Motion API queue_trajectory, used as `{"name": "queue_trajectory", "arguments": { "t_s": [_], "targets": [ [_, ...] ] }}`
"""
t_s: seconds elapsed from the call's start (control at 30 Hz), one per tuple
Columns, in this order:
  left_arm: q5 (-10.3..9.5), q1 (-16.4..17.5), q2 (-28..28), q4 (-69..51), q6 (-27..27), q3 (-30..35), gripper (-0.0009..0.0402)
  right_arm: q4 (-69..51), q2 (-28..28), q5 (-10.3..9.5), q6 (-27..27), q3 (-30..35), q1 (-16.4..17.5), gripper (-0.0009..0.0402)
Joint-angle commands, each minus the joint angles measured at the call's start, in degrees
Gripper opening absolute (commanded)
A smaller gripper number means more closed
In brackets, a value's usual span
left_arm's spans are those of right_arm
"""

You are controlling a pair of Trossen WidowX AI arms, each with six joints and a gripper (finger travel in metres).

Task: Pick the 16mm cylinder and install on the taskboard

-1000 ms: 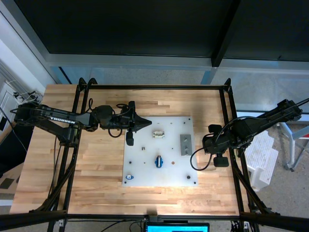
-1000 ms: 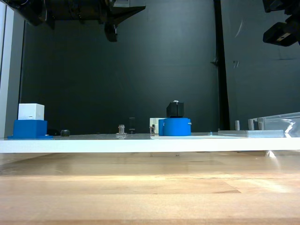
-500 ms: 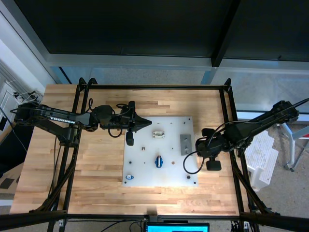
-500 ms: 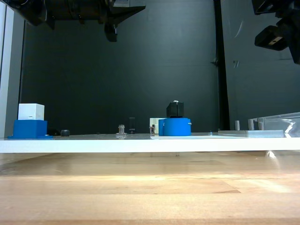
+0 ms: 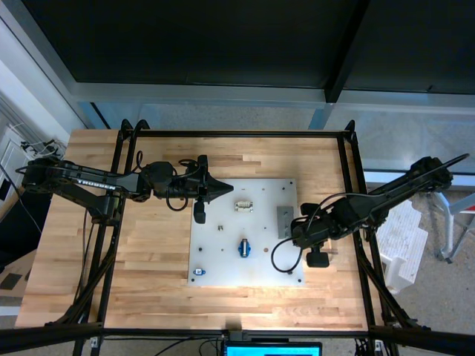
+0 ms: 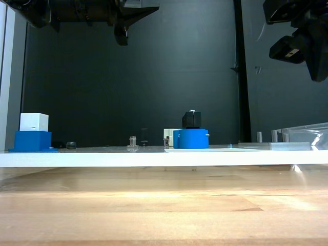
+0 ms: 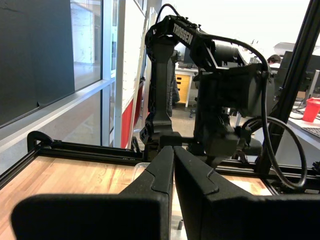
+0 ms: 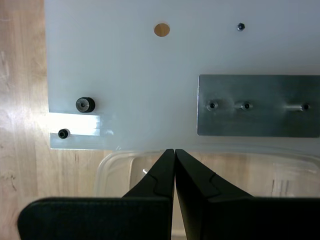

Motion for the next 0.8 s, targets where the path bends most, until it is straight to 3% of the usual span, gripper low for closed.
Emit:
{"name": "queue_trajectory", "arguments": {
  "t_s": [0.03, 0.53, 0.63, 0.8],
  "targets": [
    [0.0, 0.0, 0.0, 0.0, 0.0, 0.0, 0.0, 1.1, 0.8, -0.02, -0.2, 0.0, 0.0, 0.0],
    [0.0, 0.0, 0.0, 0.0, 0.0, 0.0, 0.0, 1.1, 1.0, 0.04, -1.1, 0.0, 0.0, 0.0],
    [0.0, 0.0, 0.0, 0.0, 0.0, 0.0, 0.0, 0.5, 0.3, -1.2, -1.1, 0.0, 0.0, 0.0],
    [0.0, 0.0, 0.0, 0.0, 0.0, 0.0, 0.0, -1.5, -4.0, 1.16, -0.6, 0.0, -0.1, 0.0]
  ]
}}
